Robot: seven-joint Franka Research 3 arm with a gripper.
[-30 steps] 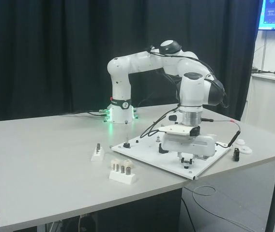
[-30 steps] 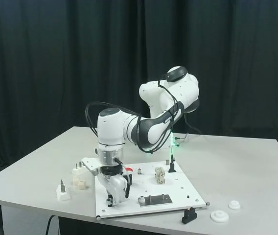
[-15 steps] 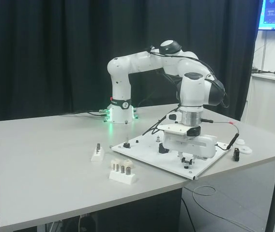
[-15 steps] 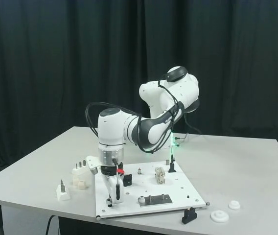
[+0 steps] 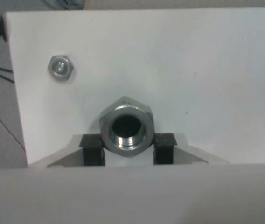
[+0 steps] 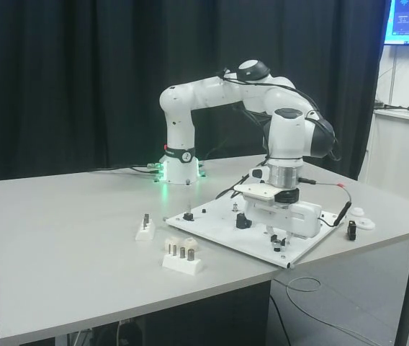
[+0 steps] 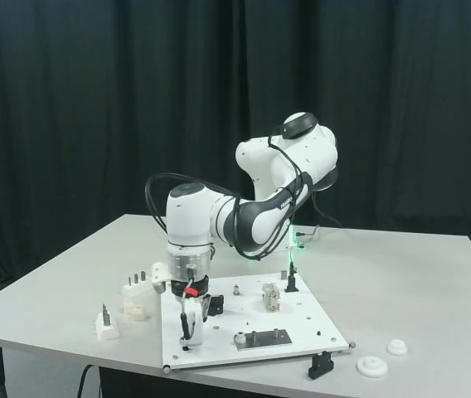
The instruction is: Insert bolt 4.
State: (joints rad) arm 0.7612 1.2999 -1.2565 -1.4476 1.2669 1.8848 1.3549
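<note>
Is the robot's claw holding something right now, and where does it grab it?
Yes. The gripper holds a grey hex-headed bolt, and its two black fingers pinch opposite sides of the head, just above the white board.

The board (image 6: 219, 232) lies on the table (image 6: 68, 238), near its front edge. In the first room view, two small blocks (image 6: 182, 258) sit at the board's nine o'clock, two discs (image 6: 363, 220) at its three o'clock.

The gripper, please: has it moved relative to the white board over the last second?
Yes. In the first room view the gripper has risen from the white board; its wrist has turned.
</note>
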